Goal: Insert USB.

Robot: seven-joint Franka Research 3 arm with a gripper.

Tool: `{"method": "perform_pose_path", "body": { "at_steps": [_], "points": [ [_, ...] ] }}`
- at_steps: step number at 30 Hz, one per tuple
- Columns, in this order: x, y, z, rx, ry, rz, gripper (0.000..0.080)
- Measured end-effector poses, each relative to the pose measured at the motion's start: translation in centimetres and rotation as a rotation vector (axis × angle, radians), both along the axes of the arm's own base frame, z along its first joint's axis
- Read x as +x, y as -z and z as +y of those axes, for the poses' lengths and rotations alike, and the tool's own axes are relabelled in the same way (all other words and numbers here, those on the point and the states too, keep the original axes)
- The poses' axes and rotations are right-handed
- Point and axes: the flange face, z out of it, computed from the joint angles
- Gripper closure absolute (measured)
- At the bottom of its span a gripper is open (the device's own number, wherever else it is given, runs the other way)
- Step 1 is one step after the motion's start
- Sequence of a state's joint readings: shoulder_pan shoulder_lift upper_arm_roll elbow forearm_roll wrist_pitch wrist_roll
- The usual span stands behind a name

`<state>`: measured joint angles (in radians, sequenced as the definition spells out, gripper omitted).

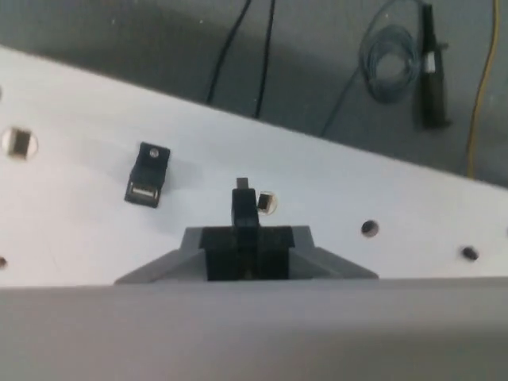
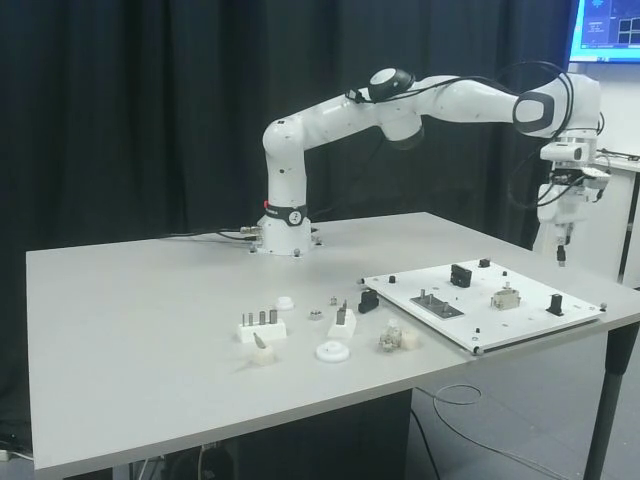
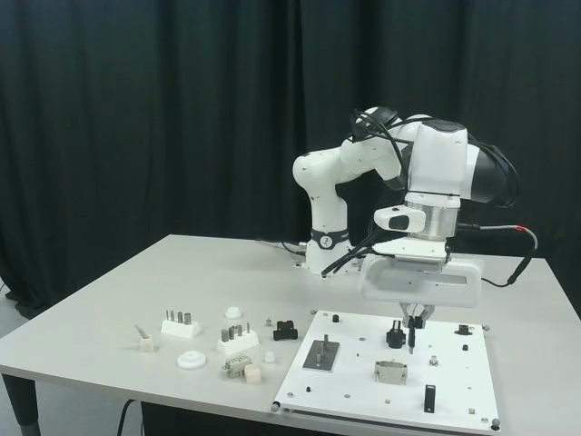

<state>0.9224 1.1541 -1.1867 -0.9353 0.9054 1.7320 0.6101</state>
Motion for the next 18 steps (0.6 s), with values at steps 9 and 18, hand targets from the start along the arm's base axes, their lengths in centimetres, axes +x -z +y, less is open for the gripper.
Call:
{"method": "perform_pose_path", "body": {
  "at_steps": [9, 18],
  "points": [
    [0.14, 0.37, -0.44, 0.063, 0.301, -0.011, 0.0752],
    [0.3, 0.89, -0.89, 0.099, 0.452, -0.002, 0.0752]
  ]
}}
